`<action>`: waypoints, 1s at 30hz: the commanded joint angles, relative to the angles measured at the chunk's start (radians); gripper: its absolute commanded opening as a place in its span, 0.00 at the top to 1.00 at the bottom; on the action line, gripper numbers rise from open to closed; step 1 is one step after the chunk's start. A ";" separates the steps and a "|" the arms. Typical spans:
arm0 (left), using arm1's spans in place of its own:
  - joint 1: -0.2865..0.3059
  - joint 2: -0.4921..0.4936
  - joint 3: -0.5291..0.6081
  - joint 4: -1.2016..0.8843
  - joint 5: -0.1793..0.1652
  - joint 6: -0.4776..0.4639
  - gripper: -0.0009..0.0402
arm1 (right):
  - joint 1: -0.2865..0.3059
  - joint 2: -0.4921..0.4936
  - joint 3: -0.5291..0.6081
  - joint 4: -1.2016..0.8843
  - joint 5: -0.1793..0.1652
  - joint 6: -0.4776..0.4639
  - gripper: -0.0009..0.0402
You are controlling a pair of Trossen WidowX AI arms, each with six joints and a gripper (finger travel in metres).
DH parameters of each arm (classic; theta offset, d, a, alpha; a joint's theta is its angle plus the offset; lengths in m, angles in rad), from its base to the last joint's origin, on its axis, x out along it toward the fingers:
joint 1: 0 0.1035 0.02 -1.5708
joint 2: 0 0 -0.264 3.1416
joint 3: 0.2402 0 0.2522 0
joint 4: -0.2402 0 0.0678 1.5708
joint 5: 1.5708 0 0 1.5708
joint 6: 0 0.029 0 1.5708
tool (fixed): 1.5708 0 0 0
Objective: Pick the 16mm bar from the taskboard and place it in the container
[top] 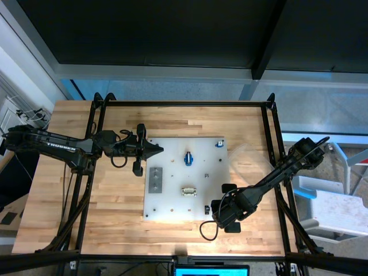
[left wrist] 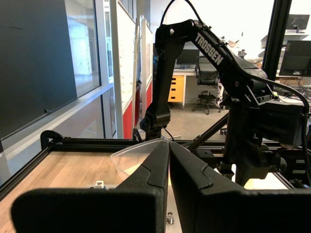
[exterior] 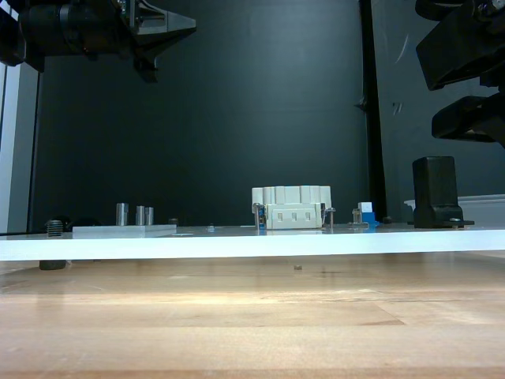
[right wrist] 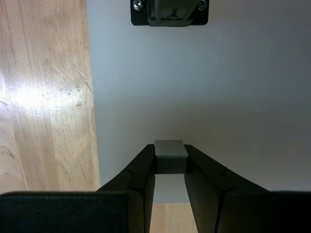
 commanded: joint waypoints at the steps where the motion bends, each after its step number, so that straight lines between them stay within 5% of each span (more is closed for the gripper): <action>1: 0.000 0.000 0.000 0.000 0.000 0.000 0.98 | 0.000 -0.005 0.000 0.002 -0.001 0.000 0.94; 30: 0.000 0.000 0.000 0.000 0.000 0.000 0.98 | 0.000 -0.137 0.041 -0.084 0.010 -0.010 0.94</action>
